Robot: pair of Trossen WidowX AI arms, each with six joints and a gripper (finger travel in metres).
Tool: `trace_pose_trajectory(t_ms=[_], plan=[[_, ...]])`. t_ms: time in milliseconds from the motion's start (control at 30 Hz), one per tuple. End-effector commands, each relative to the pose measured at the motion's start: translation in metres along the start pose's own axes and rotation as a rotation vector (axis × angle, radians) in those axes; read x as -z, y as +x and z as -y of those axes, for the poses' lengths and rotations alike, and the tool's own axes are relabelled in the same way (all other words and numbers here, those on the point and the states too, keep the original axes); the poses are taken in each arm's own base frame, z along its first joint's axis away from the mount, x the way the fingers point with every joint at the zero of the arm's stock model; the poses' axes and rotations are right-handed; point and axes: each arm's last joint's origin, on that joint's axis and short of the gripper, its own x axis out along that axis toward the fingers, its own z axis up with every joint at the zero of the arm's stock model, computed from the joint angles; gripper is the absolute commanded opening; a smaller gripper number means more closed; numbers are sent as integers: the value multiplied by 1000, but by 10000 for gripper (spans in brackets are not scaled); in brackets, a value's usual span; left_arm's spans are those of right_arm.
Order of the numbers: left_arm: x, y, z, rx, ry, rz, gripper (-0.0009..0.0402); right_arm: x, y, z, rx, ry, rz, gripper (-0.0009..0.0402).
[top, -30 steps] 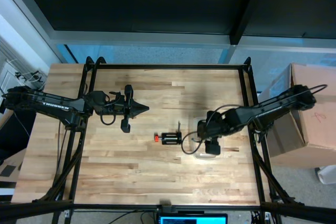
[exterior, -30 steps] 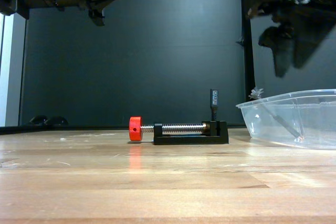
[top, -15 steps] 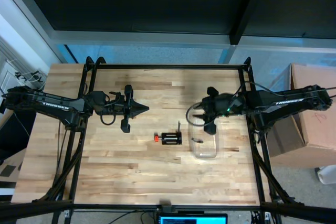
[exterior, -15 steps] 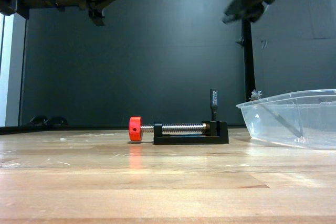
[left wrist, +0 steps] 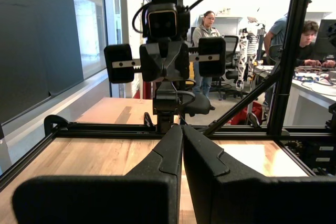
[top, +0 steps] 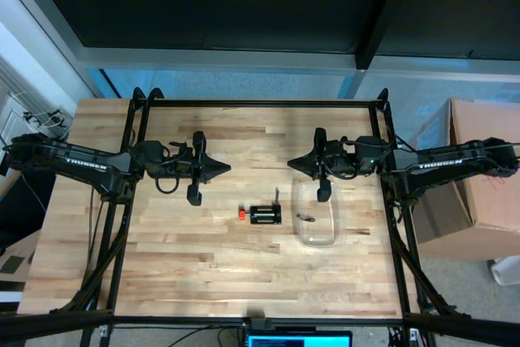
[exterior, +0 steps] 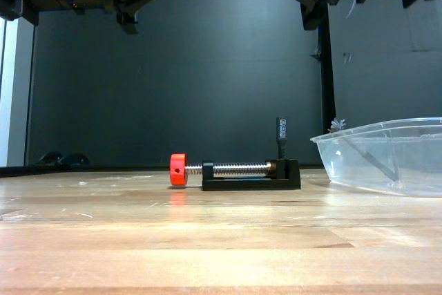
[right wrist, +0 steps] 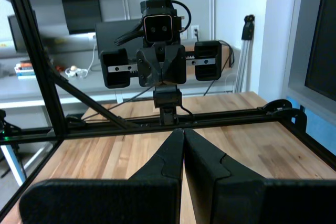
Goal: Remove the USB-C connector from the USB-C receptacle and place in the container
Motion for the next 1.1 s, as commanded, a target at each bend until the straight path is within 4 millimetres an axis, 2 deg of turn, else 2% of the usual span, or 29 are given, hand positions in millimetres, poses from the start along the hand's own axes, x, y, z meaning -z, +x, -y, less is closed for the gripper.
trace_pose_trajectory(t_ms=[33, 400, 1100], plan=[[0, 0, 0, 0, 0, 0, 0, 6, -2, 0, -22, -1, 40, 0], [0, 0, 0, 0, 0, 0, 0, 15, -5, 4, -20, -1, 31, 0], [0, 0, 0, 0, 0, 0, 0, 15, -5, 4, -21, 1, 32, 0]])
